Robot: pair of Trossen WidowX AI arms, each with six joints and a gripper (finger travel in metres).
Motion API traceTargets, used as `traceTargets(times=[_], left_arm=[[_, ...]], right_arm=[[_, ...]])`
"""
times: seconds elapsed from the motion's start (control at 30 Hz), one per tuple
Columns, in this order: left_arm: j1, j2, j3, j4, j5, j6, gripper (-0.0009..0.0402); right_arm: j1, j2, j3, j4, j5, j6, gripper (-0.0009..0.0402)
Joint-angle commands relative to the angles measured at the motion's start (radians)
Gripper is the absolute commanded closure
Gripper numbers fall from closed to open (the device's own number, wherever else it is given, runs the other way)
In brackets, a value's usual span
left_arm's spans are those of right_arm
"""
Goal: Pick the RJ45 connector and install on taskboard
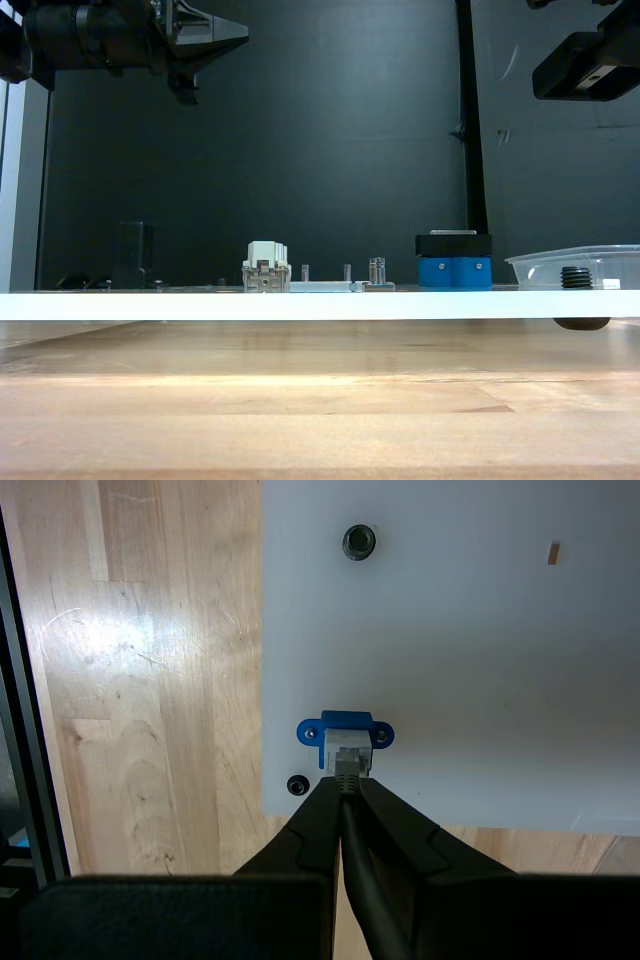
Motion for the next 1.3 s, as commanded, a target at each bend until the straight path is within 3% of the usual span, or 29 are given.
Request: traceTargets(times=[0.03,0.73,1.2,1.3], left_arm=[[0.0,0.0,0.0,0.0,0.0,0.0,0.0393],[0.0,0.0,0.0,0.0,0.0,0.0,0.0393],[0.0,0.0,0.0,0.0,0.0,0.0,0.0393],[0.0,0.0,0.0,0.0,0.0,0.0,0.0393]], right_arm=[[0.0,0.004,0.0,0.001,-0.001,0.002,0.0393],[0.002,-0.018,0.0,0.005,0.0,0.005,0.0391],[0.002,-0.03,0.01,-0.001,0.011,0.008,0.0276],[0.004,-0.032,0.03,-0.028,0.028,0.007,0.0255]])
